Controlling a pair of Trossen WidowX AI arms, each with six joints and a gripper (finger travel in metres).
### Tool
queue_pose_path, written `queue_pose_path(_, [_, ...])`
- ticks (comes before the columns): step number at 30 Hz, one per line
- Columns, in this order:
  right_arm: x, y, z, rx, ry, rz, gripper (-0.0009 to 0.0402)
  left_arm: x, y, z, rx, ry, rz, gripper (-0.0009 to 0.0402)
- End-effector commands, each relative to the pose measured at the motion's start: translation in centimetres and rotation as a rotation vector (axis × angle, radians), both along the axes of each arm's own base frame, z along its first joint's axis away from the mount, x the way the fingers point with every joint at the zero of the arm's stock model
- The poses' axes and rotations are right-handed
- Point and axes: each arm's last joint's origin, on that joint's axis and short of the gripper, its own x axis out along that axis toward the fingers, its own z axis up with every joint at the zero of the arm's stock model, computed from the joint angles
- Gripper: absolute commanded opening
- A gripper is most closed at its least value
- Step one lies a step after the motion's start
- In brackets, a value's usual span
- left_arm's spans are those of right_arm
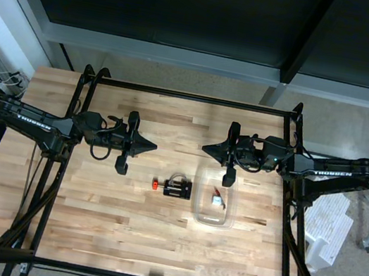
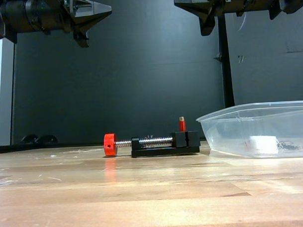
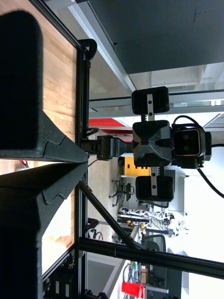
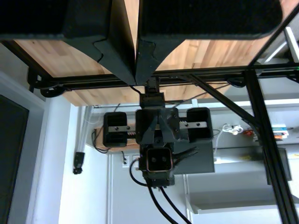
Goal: Remove the RCA connector from the receptacle and place in the container
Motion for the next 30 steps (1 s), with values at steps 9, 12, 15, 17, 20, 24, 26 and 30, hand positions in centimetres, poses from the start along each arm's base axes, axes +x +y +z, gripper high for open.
queue_pose_path(9, [-0.16, 0.15, -1.29, -0.011, 0.039, -0.004, 0.0000, 0.00, 0.00, 0.00, 0.000, 0.000, 0.000, 0.0000])
queue_pose_path(12, [-0.17, 0.20, -1.34, -0.010, 0.038, 0.000, 0.0000, 0.00, 0.00, 0.00, 0.000, 0.000, 0.000, 0.0000])
queue_pose_path(15, [-0.17, 0.27, -1.24, -0.008, 0.030, 0.003, 0.0000, 0.00, 0.00, 0.00, 0.000, 0.000, 0.000, 0.0000])
queue_pose_path(17, [-0.17, 0.28, -1.24, -0.008, 0.030, 0.003, 0.0000, 0.00, 0.01, 0.00, 0.000, 0.000, 0.000, 0.0000])
queue_pose_path(20, [-0.17, 0.30, -1.23, -0.007, 0.029, 0.004, 0.0000, 0.00, 0.00, 0.00, 0.000, 0.000, 0.000, 0.0000])
queue_pose_path(24, [-0.17, 0.35, -1.23, -0.009, 0.029, 0.006, 0.0000, 0.00, 0.00, 0.00, 0.000, 0.000, 0.000, 0.0000])
queue_pose_path(26, [-0.17, 0.37, -1.23, -0.009, 0.029, 0.006, 0.0000, 0.00, 0.01, 0.00, 0.000, 0.000, 0.000, 0.0000])
queue_pose_path(30, [-0.13, 0.41, -1.06, -0.013, 0.026, 0.008, 0.0000, 0.00, 0.00, 0.00, 0.000, 0.000, 0.000, 0.0000])
